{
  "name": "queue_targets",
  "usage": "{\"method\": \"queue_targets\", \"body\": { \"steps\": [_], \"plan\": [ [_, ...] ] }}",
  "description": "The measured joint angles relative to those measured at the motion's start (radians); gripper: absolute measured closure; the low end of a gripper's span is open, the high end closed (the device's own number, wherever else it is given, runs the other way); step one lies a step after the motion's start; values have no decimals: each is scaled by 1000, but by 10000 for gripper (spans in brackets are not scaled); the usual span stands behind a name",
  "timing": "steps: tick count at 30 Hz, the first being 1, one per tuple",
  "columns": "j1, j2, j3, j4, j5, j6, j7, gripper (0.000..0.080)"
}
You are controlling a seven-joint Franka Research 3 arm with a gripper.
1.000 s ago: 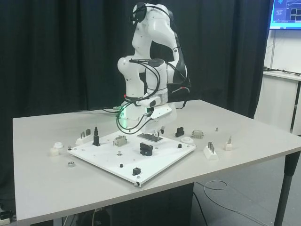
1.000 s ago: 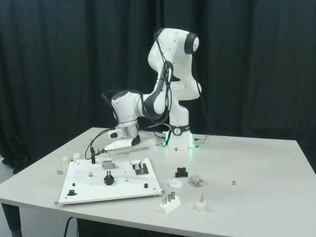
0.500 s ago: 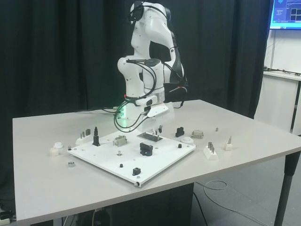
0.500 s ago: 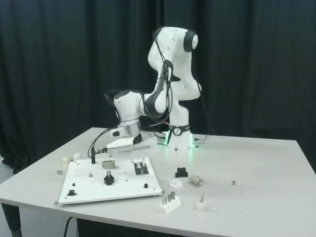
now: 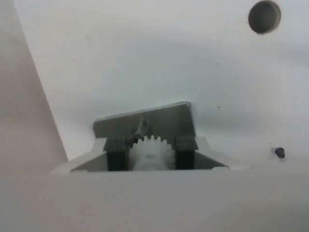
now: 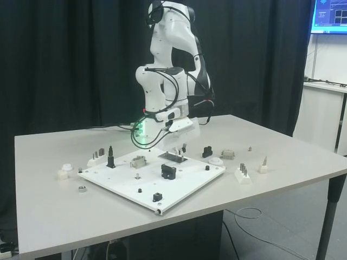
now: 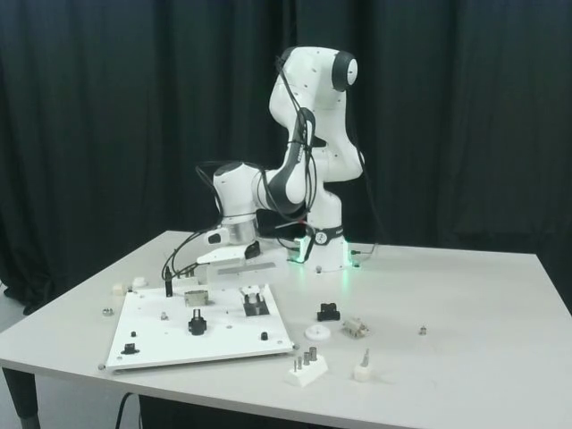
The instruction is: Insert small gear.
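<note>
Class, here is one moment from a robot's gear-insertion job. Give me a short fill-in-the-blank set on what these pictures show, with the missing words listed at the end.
1. In the wrist view, the gripper holds a small white ____ with teeth between its two black fingers.
2. The assembly board under the arm is ____ in colour.
3. The light at the arm's base glows ____.
4. The board lies on a grey ____.

Missing words: gear; white; green; table
</note>
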Motion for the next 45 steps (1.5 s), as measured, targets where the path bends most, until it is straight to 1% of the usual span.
{"method": "queue_targets", "body": {
  "steps": [10, 20, 39, 45],
  "plan": [
    [21, 7, 1, -14, 0, 32, 0, 603],
    [30, 27, 1, -15, -1, 34, -8, 603],
    [36, 27, 1, -14, -22, 35, -8, 603],
    [38, 30, 2, -14, -22, 45, -8, 603]
  ]
}}
